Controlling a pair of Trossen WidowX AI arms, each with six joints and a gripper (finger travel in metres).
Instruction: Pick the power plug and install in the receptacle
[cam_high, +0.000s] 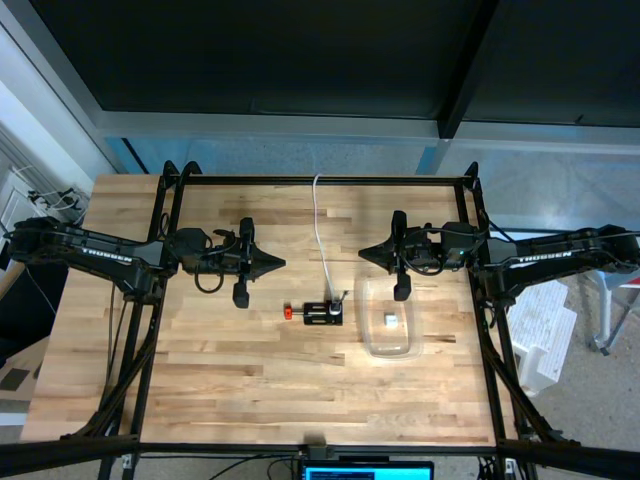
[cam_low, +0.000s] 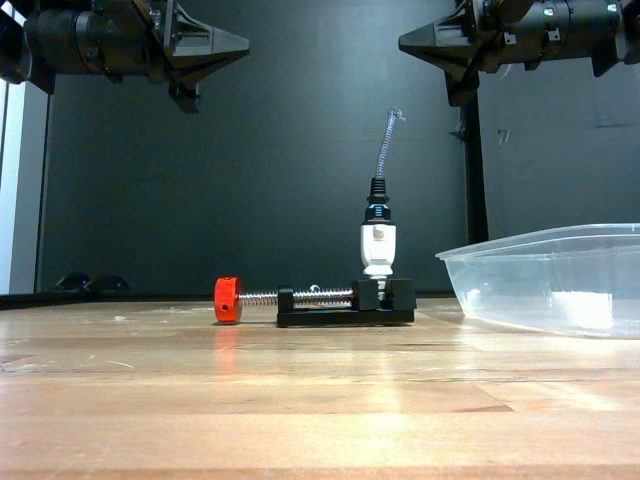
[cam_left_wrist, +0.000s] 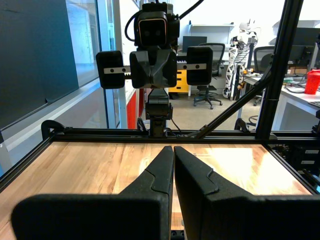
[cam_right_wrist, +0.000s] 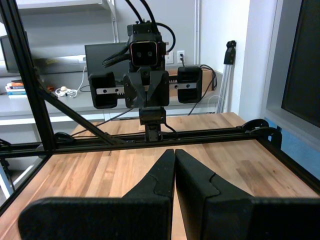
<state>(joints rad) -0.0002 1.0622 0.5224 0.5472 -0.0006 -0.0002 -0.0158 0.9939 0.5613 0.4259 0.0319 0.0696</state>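
Grippers first: the left gripper (cam_high: 278, 264) is hanging high over the left-centre of the pale wooden bench (cam_high: 200, 380). The right gripper (cam_high: 364, 252) is hanging at a similar height over the right-centre. Each is pointing inward at the other, with its black jaws pressing together on nothing.

Between them, lower and nearer, the tiny dark slender power plug (cam_low: 377, 203) is standing upright on the white socket face (cam_low: 378, 248) of the small black block receptacle (cam_low: 345, 300) and touching it. Its thin grey stem (cam_low: 385, 145) is rising above and bending slightly rightward; how deeply the plug is sitting is not showing. Its long axis is running vertical, so I am judging that any grasp would be closing across it from the side.

The right gripper is looking the nearer, with the plug lying near and a little left of its tip.

Counting: one plug, one receptacle with one red knob (cam_low: 228, 299) and one long white cord (cam_high: 320, 230), one clear plastic tray (cam_low: 520, 270) holding one small white cube (cam_high: 389, 319), two grippers.
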